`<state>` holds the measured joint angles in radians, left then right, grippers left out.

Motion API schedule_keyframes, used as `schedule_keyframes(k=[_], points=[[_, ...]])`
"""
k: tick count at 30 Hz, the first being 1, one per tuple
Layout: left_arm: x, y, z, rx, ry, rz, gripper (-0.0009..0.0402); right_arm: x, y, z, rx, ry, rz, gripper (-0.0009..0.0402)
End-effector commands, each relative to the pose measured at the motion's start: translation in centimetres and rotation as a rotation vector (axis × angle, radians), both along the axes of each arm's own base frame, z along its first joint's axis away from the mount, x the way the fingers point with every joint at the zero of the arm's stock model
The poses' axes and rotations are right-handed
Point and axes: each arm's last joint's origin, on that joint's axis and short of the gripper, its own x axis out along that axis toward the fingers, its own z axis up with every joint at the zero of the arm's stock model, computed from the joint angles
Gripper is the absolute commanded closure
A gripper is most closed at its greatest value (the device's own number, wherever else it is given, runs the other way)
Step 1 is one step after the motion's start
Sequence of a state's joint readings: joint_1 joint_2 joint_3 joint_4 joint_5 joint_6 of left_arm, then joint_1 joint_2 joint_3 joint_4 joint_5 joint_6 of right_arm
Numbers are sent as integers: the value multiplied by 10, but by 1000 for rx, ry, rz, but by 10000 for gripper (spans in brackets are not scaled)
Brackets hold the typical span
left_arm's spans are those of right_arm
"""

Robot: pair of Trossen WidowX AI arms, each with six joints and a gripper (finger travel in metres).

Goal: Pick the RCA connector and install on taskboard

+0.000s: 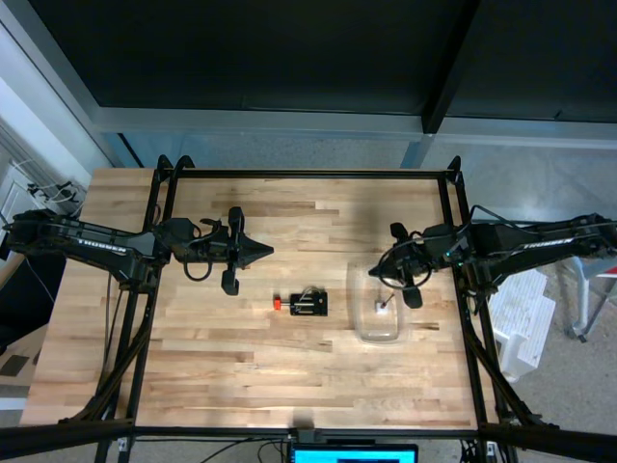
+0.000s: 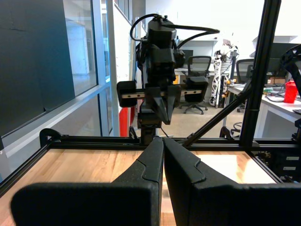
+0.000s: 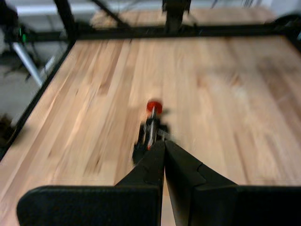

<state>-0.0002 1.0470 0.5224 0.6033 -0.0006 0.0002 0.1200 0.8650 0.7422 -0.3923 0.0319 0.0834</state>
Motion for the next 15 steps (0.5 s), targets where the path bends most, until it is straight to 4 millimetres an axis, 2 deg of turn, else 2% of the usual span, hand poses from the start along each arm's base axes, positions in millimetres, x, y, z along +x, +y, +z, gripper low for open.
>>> schedule_keyframes(k=[1, 15], points=[[0, 0, 0, 0, 0, 0, 393, -5, 2, 3, -17, 74, -31, 393], [0, 0, 0, 0, 0, 0, 393, -30, 11, 9, 30, 348, -70, 393]])
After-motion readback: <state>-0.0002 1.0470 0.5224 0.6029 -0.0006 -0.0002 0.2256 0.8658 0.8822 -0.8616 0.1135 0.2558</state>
